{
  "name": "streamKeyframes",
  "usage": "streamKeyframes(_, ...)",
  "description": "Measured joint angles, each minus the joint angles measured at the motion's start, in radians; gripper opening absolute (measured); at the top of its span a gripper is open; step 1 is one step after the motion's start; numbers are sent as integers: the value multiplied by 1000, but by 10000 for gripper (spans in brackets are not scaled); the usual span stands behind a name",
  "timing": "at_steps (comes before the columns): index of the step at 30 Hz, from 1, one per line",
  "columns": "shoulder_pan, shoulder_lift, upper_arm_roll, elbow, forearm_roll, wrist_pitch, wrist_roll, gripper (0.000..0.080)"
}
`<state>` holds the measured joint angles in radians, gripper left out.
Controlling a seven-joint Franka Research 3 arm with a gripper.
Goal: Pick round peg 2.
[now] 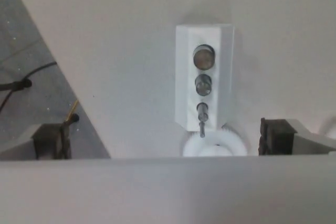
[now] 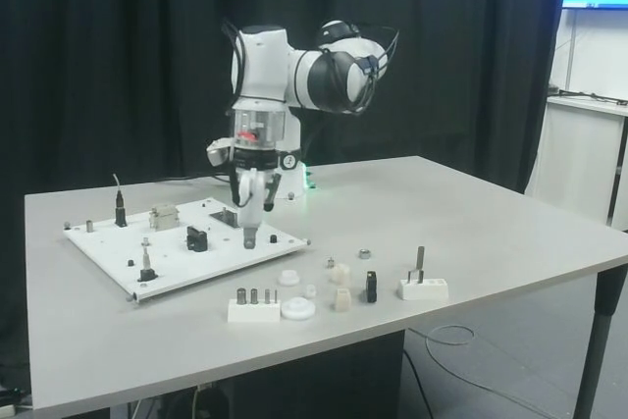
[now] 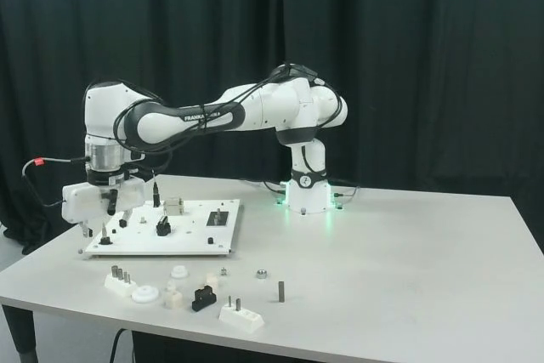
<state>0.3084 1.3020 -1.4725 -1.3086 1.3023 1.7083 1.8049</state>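
A white peg holder [image 1: 203,80] stands on the grey table with several upright round pegs in a row, from thick to thin; the second-thickest peg [image 1: 203,84] sits behind the thickest one. The same holder [image 2: 253,307] [image 3: 121,281] lies near the table's front edge. My gripper [image 1: 163,139] is open, its black fingers [image 1: 275,136] wide apart and nothing between them. It hangs over the front edge of the white board, short of the holder and above it [image 2: 250,235] [image 3: 109,203].
A white gear [image 1: 214,145] [image 2: 297,309] lies right beside the holder. The white board [image 2: 182,247] carries several fixtures. A black part [image 2: 371,287], small white parts, a nut [image 2: 364,253] and a second holder [image 2: 424,288] lie to the side.
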Motion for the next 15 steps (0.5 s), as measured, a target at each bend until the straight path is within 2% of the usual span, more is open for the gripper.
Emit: streamKeyframes(15, -4, 0, 51, 12, 0, 9, 54, 800)
